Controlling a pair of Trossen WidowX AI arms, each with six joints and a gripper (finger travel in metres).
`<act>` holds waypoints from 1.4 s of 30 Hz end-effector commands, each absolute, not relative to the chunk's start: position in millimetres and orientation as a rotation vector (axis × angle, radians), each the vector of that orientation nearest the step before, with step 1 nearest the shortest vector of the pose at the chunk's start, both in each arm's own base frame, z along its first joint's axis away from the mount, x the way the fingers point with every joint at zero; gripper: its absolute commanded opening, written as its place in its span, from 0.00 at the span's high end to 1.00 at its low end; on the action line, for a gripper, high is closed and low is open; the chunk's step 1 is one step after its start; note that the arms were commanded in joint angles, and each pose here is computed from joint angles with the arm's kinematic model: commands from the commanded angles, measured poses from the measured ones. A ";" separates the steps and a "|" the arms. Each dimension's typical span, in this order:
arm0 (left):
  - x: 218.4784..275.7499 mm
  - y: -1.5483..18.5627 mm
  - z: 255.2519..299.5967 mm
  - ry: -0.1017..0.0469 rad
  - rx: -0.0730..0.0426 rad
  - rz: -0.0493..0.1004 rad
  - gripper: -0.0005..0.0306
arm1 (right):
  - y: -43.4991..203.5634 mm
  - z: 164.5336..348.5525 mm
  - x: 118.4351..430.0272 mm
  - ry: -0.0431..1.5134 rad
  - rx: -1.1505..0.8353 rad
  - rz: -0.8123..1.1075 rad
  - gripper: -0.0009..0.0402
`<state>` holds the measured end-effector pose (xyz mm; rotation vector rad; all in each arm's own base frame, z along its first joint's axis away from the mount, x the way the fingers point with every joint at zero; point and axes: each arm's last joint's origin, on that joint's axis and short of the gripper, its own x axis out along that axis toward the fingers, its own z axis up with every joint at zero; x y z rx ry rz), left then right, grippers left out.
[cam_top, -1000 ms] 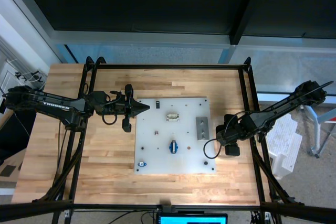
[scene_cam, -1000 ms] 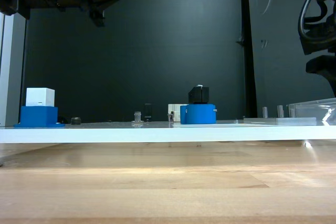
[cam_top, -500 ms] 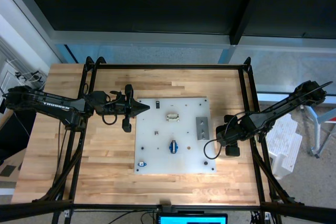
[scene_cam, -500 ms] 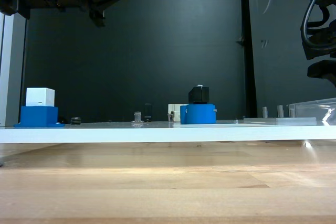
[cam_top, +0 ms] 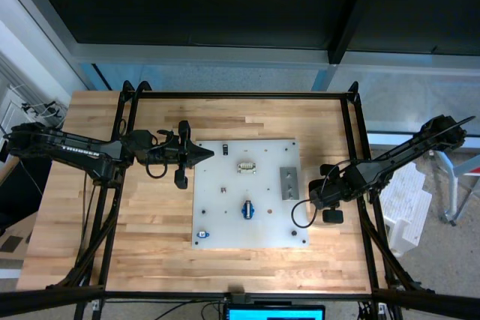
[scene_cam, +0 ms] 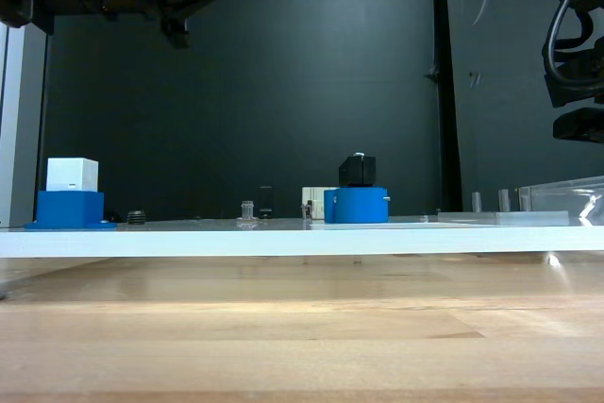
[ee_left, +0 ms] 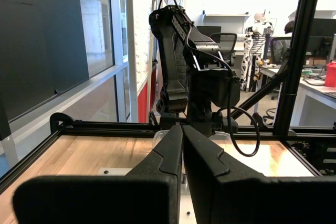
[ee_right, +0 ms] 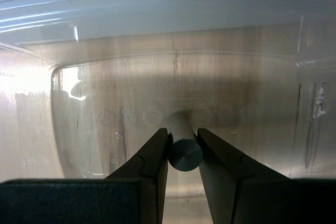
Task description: Pick the 16mm cylinder and install on the taskboard
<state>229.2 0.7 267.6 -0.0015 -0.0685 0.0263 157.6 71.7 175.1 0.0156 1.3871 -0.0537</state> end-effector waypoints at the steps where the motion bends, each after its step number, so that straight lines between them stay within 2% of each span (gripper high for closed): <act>1: 229.3 0.8 267.7 -0.069 -0.001 0.027 0.98 | 71.7 175.7 157.3 1.390 0.009 -0.048 0.94; 11: 229.3 0.8 267.7 -0.069 -0.001 0.027 0.98 | 73.2 197.7 159.1 1.421 -0.011 -0.024 0.95; 24: 229.3 0.7 267.7 -0.069 -0.001 0.026 0.98 | 80.7 241.8 175.3 1.324 0.020 0.011 0.95; 32: 229.3 0.8 267.7 -0.069 -0.001 0.027 0.98 | 87.4 250.9 193.5 1.315 0.001 -0.008 0.95; 42: 229.3 0.8 267.7 -0.069 -0.001 0.027 0.98 | 90.9 249.9 219.2 1.321 0.016 -0.036 0.95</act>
